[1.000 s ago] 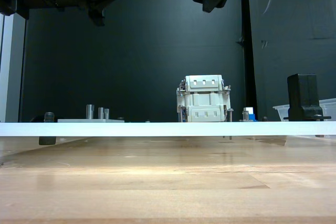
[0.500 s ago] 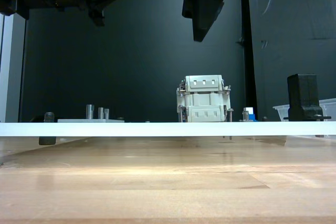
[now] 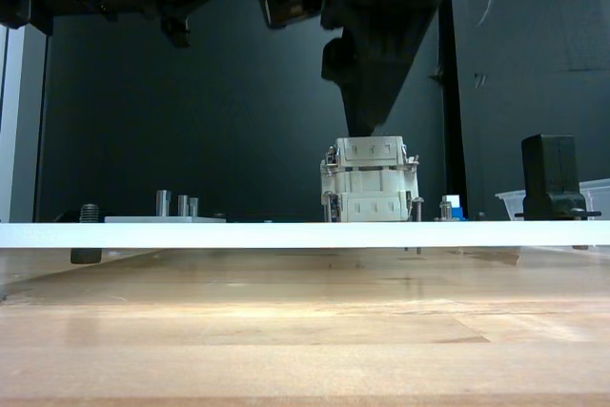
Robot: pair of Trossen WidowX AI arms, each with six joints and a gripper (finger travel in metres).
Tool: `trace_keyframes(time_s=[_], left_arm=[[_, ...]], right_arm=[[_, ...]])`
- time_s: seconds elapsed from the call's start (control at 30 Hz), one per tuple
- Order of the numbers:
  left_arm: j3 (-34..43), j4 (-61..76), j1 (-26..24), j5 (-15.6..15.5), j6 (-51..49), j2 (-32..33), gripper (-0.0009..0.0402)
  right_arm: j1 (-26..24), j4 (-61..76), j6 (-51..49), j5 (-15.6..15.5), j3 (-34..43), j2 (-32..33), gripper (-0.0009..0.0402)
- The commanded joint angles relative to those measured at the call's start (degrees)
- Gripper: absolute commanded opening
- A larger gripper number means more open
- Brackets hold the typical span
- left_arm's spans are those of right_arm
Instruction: Remove the HAN10E connector from the taskboard and place in the container
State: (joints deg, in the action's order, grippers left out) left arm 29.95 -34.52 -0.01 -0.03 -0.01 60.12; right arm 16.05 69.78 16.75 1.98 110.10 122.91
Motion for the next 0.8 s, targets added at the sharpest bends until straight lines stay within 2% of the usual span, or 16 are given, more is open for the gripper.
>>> trace_keyframes(time_s=[0.03,0.23,0.4,0.57,0.8], left_arm=[[0.0,0.0,0.0,0.0,0.0,0.0,0.0],[0.0,0.0,0.0,0.0,0.0,0.0,0.0],[0.0,0.0,0.0,0.0,0.0,0.0,0.0],[0.0,0.0,0.0,0.0,0.0,0.0,0.0],[0.0,0.0,0.0,0.0,0.0,0.0,0.0]], right_arm=[[0.0,-0.5,-0.7,0.0,-0.2,0.9,0.031],[0.1,-2.4,-0.7,0.0,-1.4,1.3,0.0293],[0.0,-2.8,-0.8,0.0,-2.1,1.3,0.026],[-0.1,-2.8,-1.0,0.0,-2.1,1.3,0.021],[-0.1,-2.8,-1.2,0.0,-2.1,1.3,0.0118]])
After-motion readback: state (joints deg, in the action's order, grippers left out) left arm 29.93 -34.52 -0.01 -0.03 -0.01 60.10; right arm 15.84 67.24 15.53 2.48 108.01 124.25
